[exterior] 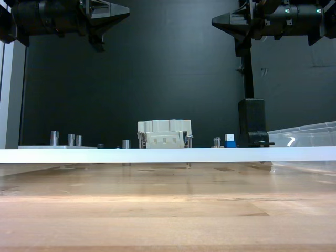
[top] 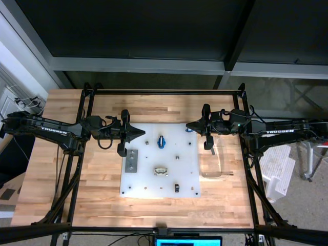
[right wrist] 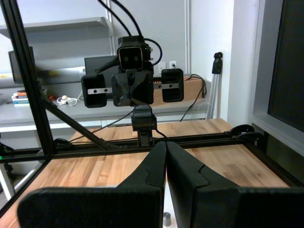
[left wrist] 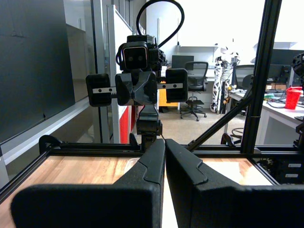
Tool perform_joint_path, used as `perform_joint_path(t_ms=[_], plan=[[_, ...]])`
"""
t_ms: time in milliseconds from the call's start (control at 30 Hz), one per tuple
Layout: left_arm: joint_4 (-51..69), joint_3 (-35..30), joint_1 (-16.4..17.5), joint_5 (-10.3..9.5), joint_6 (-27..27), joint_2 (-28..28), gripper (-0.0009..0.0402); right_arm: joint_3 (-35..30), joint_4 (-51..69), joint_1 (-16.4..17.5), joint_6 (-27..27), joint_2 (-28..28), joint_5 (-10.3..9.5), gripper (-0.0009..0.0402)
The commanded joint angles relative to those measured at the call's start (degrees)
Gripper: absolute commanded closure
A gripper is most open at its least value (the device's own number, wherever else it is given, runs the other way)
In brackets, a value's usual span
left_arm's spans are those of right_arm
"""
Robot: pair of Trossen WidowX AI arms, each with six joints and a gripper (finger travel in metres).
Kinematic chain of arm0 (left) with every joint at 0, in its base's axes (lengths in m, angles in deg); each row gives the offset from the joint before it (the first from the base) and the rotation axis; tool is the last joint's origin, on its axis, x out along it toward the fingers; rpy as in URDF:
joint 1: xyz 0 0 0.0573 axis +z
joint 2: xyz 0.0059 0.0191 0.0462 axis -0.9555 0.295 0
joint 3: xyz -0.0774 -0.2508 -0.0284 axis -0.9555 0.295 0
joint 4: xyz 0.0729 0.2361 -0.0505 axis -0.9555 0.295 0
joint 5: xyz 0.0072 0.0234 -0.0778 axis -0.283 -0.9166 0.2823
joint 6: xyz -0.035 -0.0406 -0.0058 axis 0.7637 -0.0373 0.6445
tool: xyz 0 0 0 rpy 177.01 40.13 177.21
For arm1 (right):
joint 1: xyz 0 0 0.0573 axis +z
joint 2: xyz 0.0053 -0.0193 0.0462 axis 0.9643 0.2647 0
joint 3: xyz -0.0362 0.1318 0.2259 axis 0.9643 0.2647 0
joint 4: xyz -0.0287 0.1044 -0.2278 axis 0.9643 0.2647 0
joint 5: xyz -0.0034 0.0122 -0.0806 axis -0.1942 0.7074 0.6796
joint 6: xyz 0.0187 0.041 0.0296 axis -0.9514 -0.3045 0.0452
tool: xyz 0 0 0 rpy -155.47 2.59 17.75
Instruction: Remove the 16mm bar from the taskboard and place in the container
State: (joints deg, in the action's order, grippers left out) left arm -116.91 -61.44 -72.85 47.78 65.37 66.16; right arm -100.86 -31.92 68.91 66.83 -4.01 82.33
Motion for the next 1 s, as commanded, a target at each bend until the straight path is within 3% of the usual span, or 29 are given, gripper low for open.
perform_joint_path(t_ms=[33, 167, 500, 600, 1000], plan=[[0.0, 0.0, 0.0, 0.0, 0.0, 0.0, 0.0393, -0.1, 0.1, 0.9, -0.4, 0.0, 0.13, 0.0393], [0.0, 0.0, 0.0, 0.0, 0.0, 0.0, 0.0393, -0.1, 0.2, 3.0, -0.6, 0.0, 3.41, 0.0393], [0.0, 0.0, 0.0, 0.0, 0.0, 0.0, 0.0393, -0.1, 1.1, 3.9, -0.5, 0.0, 3.5, 0.0393], [0.0, 0.0, 0.0, 0.0, 0.0, 0.0, 0.0393, -0.1, 1.2, 3.9, -0.4, 0.0, 4.68, 0.0393], [0.0, 0.0, 0.0, 0.0, 0.0, 0.0, 0.0393, -0.1, 1.1, 3.9, -0.4, 0.0, 4.61, 0.0393]])
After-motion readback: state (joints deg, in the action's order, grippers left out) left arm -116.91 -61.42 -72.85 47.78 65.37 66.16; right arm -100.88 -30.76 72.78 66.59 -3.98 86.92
